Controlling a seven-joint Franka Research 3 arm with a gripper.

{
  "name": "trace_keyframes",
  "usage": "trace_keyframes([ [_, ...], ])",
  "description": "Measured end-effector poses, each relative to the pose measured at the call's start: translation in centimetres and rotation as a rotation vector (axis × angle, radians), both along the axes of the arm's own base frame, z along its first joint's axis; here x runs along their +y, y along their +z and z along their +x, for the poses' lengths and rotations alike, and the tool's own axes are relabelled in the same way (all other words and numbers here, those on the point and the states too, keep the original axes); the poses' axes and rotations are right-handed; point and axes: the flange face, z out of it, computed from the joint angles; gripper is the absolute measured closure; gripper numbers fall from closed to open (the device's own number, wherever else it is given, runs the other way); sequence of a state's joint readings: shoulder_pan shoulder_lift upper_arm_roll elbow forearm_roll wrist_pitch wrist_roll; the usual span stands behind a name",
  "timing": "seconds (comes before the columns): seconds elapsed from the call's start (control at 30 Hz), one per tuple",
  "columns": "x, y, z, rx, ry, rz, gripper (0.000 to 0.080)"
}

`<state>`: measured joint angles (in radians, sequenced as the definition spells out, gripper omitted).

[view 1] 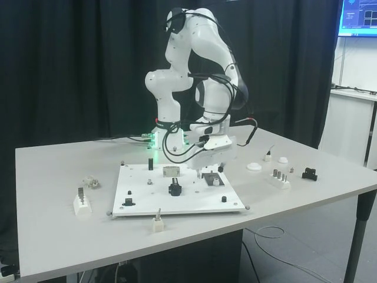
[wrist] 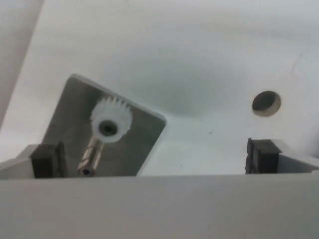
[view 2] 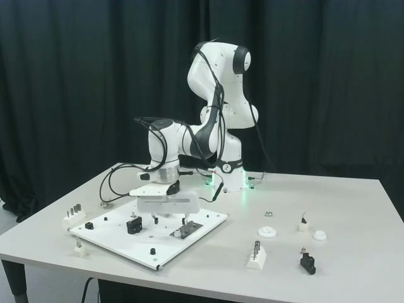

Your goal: Pick medium gear.

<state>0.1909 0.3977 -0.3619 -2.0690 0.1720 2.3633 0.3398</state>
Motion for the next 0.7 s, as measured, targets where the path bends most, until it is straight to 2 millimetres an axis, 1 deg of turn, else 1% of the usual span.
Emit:
trace_keyframes([
  [0.27, 0.27, 0.69, -0.01, 0.0, 0.001, 0.007, 0.0003],
  [0.7, 0.47, 0.78, 0.04, -0.002, 0.005, 0.007, 0.0003],
])
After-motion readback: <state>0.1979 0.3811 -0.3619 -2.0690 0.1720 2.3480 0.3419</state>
